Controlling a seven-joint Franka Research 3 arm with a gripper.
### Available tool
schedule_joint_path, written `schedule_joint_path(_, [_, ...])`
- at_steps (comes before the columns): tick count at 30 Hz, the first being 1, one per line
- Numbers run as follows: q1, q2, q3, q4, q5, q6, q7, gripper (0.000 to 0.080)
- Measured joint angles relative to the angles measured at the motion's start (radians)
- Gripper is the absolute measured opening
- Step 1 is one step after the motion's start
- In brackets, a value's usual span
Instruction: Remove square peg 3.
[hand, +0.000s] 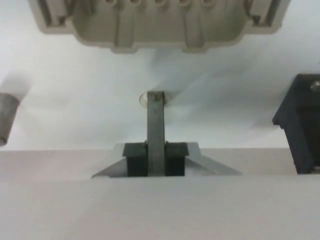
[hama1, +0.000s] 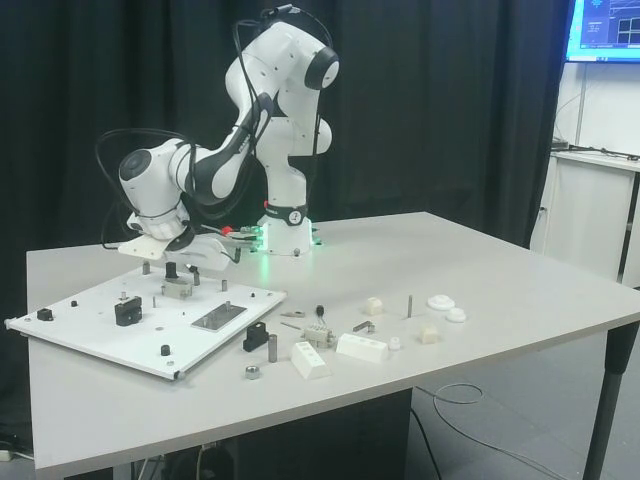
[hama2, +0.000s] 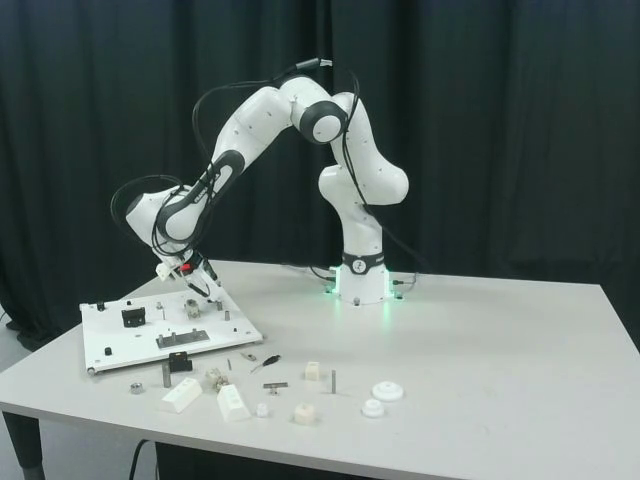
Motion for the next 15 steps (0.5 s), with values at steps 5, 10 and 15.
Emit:
schedule_joint_path(5, [-0.001, 0.000, -0.018, 0.034, -0.001, -0.040, 0.000, 0.0074])
schedule_joint_path(10, [-0.007, -0.001, -0.029, 0.074, -0.002, -0.089, -0.001, 0.0074])
schedule_joint_path(15, [-0.014, -0.001, -0.032, 0.106, -0.006, -0.125, -0.003, 0.0074])
